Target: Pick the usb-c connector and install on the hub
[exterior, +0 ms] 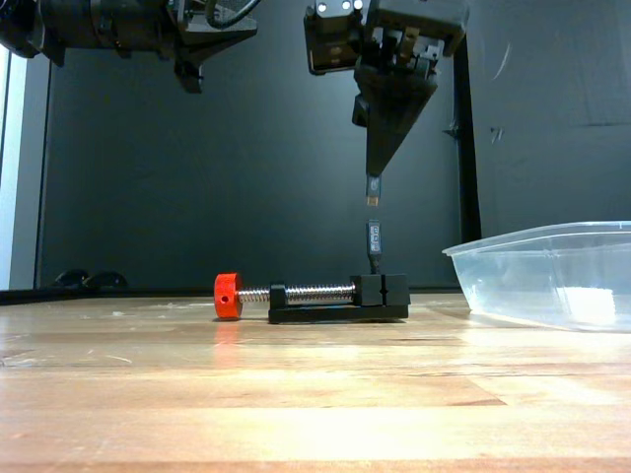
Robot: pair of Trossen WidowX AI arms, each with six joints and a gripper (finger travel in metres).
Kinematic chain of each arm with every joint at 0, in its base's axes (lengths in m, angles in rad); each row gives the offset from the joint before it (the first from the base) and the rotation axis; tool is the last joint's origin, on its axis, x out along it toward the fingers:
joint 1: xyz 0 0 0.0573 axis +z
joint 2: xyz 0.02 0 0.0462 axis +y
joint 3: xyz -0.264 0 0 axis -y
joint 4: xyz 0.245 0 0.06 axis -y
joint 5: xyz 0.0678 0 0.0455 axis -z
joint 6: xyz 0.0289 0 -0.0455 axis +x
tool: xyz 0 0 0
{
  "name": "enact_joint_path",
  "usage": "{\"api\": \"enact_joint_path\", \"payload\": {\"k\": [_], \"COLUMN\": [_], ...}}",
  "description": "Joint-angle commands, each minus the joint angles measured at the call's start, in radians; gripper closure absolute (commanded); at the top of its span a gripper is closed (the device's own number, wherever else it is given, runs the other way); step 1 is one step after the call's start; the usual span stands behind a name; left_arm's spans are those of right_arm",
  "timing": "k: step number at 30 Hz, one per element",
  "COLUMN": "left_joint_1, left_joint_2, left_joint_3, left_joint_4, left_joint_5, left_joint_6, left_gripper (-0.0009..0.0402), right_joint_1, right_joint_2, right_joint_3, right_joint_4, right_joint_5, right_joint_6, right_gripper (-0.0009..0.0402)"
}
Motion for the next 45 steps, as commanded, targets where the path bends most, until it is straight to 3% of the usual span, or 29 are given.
{"api": "enact_joint_path", "payload": {"k": [1, 6, 45], "left_joint_1": [0.0, 0.0, 0.0], "left_joint_2": [0.0, 0.0, 0.0], "left_joint_3": [0.0, 0.0, 0.0], "left_joint_4": [0.0, 0.0, 0.0], "left_joint_5": [0.0, 0.0, 0.0], "left_joint_6": [0.0, 0.0, 0.0], "left_gripper": [0.0393, 0.0393, 0.0393], "right_joint_1": [0.0, -0.002, -0.001], "right_joint_2": [0.028, 0.069, 0.084], "right_joint_3": [0.046, 0.103, 0.07], "right_joint_4": [-0.047, -0.092, -0.054], "right_joint_5": [0.0, -0.003, -0.008], "right_joint_6": [-0.018, -0.03, -0.019], "right_gripper": [0.0393, 0.0393, 0.0393]}}
